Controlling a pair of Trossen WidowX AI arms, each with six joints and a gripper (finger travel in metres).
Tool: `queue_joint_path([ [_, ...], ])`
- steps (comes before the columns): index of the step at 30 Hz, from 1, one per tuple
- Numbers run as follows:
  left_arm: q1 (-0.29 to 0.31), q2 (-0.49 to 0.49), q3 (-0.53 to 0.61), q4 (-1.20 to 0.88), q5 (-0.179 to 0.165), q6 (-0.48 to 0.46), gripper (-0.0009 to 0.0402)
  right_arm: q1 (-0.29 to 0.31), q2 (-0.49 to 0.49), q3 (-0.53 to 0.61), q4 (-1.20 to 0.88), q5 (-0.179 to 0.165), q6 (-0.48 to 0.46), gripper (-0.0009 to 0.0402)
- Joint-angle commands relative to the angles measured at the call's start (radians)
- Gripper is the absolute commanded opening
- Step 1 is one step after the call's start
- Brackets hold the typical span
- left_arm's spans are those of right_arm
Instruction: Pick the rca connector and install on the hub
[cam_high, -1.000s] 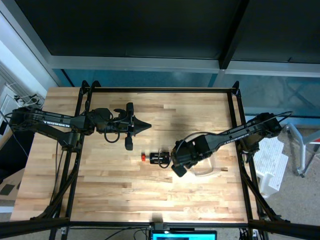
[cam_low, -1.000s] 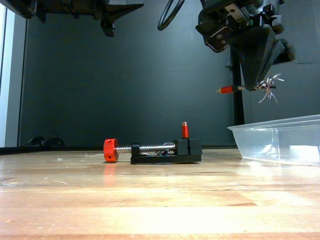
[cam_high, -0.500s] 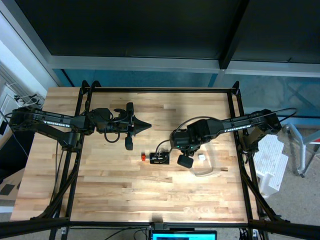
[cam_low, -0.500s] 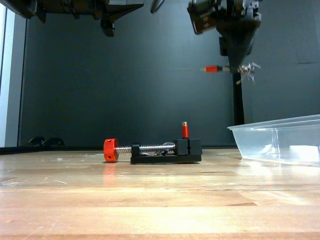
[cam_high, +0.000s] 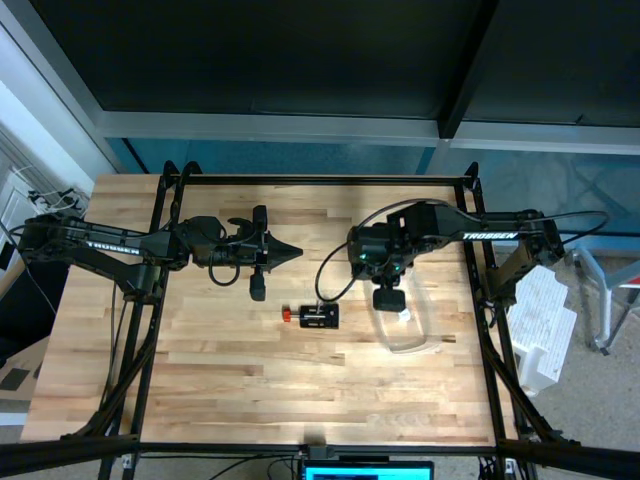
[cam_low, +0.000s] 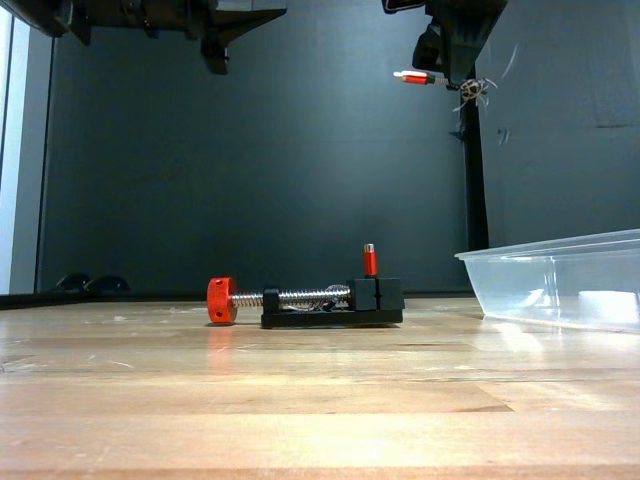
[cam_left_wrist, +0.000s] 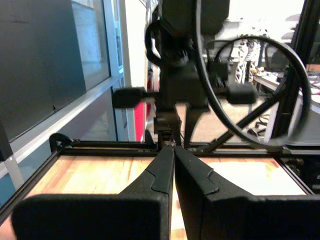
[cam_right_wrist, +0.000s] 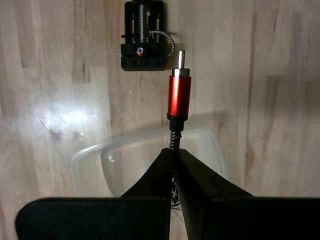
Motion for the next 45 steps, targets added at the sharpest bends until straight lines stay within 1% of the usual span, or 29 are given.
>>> queue_joint_path([
  [1, 0.0, 0.009, 0.0, -0.011, 0.014, -0.057, 0.0, -0.017, 0.0, 0.026, -0.031, 0.0, -0.043, 0.0],
  [5, 0.0, 0.034, 0.007, -0.01, 0.014, -0.093, 0.001, -0.03, 0.0, 0.041, -0.037, -0.002, -0.084, 0.0],
  [9, 0.0, 0.077, 0.027, -0.011, 0.014, -0.143, 0.0048, -0.037, 0.0, 0.048, -0.032, -0.003, -0.116, 0.0],
  [13, 0.0, 0.129, 0.06, -0.009, 0.013, -0.143, 0.0098, -0.05, 0.0, 0.047, -0.027, -0.01, -0.131, 0.0],
  [15, 0.0, 0.158, 0.077, -0.009, -0.004, -0.143, 0.0121, -0.055, 0.0, 0.047, -0.019, -0.01, -0.134, 0.0],
  [16, 0.0, 0.171, 0.085, -0.008, -0.006, -0.143, 0.0131, -0.056, 0.0, 0.047, -0.014, -0.011, -0.135, 0.0],
  [19, 0.0, 0.207, 0.114, -0.009, -0.005, -0.141, 0.0154, -0.059, 0.0, 0.047, 0.002, -0.01, -0.143, 0.0],
  [22, 0.0, 0.244, 0.137, -0.008, -0.004, -0.14, 0.0169, -0.067, 0.0, 0.047, 0.024, -0.011, -0.142, 0.0],
  [26, 0.0, 0.283, 0.158, -0.009, -0.004, -0.14, 0.0178, -0.076, 0.0, 0.047, 0.037, -0.012, -0.148, 0.0],
  [30, 0.0, 0.297, 0.172, -0.013, -0.006, -0.138, 0.0174, -0.085, 0.0, 0.047, 0.077, -0.014, -0.146, 0.0],
  [32, 0.0, 0.297, 0.179, -0.016, -0.011, -0.137, 0.0168, -0.089, 0.0, 0.047, 0.091, -0.035, -0.138, 0.0],
  [34, 0.0, 0.297, 0.181, -0.026, -0.028, -0.133, 0.0162, -0.091, 0.005, 0.047, 0.103, -0.037, -0.138, 0.0],
  [36, 0.0, 0.297, 0.181, -0.031, -0.027, -0.133, 0.0157, -0.093, 0.014, 0.047, 0.101, -0.037, -0.139, 0.0],
  [37, 0.0, 0.297, 0.181, -0.031, -0.027, -0.132, 0.0155, -0.093, 0.024, 0.047, 0.105, -0.043, -0.139, 0.0],
  [38, 0.0, 0.297, 0.181, -0.031, -0.027, -0.132, 0.0154, -0.093, 0.031, 0.048, 0.109, -0.059, -0.139, 0.0],
  [41, 0.0, 0.297, 0.181, -0.036, -0.028, -0.13, 0.0151, -0.095, 0.057, 0.072, 0.109, -0.058, -0.138, 0.0],
  [45, 0.0, 0.297, 0.181, -0.039, -0.027, -0.129, 0.0153, -0.095, 0.082, 0.131, 0.102, -0.056, -0.141, 0.0],
])
